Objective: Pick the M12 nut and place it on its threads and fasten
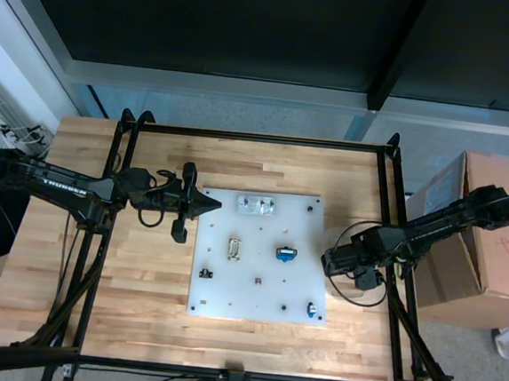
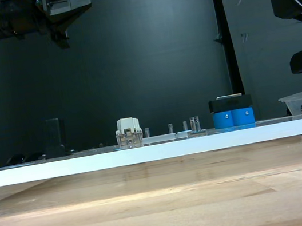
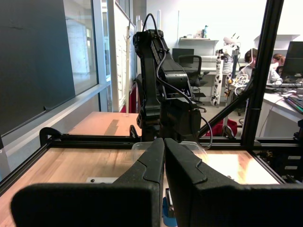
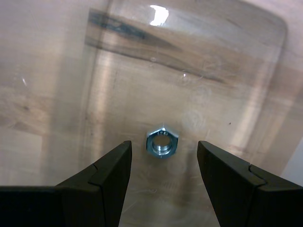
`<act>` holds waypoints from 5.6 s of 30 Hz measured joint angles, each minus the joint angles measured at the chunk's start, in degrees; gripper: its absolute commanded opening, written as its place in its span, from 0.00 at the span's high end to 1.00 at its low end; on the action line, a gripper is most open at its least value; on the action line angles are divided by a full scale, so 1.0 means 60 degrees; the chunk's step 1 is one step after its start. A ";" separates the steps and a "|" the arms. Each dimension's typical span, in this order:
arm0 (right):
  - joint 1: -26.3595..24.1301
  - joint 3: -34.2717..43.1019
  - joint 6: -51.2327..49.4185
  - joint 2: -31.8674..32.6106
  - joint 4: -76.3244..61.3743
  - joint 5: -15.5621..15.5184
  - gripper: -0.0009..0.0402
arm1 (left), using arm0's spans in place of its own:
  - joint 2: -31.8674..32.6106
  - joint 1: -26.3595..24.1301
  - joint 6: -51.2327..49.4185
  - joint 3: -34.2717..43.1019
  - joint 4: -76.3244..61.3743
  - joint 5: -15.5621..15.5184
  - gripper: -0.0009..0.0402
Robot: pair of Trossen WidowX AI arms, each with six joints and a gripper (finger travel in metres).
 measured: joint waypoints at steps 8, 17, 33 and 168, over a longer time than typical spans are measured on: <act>-0.0004 -0.0226 0.0004 0.0000 0.0255 -0.0364 0.51 | 0.0000 0.0000 0.0000 0.0004 0.0000 0.0000 0.98; -0.0004 -0.0248 0.0000 0.0000 0.0361 -0.0186 0.51 | 0.0000 0.0000 0.0000 0.0000 0.0000 0.0000 0.98; -0.0004 -0.0291 0.0004 0.0000 0.0357 -0.0186 0.79 | 0.0000 0.0000 0.0000 0.0004 0.0000 0.0000 0.98; 0.1326 0.9515 1.1817 0.7675 -0.1861 -0.0484 0.83 | -0.0004 0.0000 0.0000 0.0004 0.0000 0.0000 0.98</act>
